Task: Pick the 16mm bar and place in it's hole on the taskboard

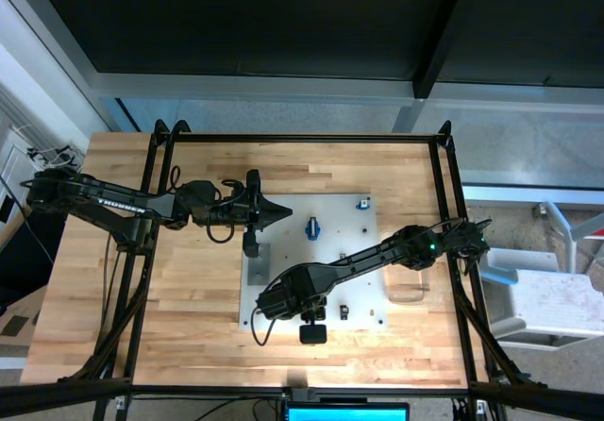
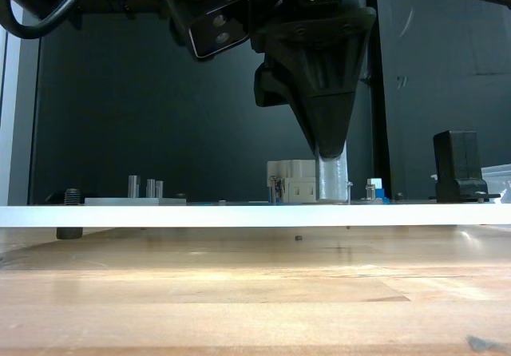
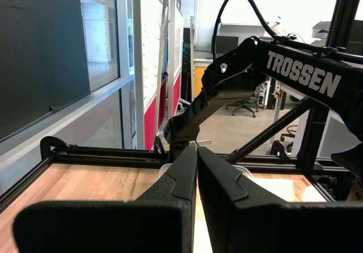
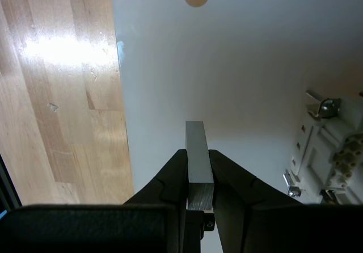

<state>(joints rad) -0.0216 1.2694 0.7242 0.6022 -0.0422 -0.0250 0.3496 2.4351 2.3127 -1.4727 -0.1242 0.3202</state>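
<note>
Clamping one bar [image 4: 194, 136], right pincer [image 4: 198, 156] overhangs board [image 4: 238, 66], left pincer [image 3: 197, 149] likewise.

1. Two grippers: the left gripper [image 1: 281, 211] is above the taskboard's [image 1: 335, 209] far-left part, and the right gripper [image 4: 198, 159] is above its near-left part.
2. One 16mm bar [image 4: 195, 145], clamped upright in the right gripper.
3. One table [image 1: 189, 298].
4. Two blue parts [image 1: 313, 227] on the taskboard (high view).
5. Three short metal pegs [image 2: 133, 187] (low view).
</note>
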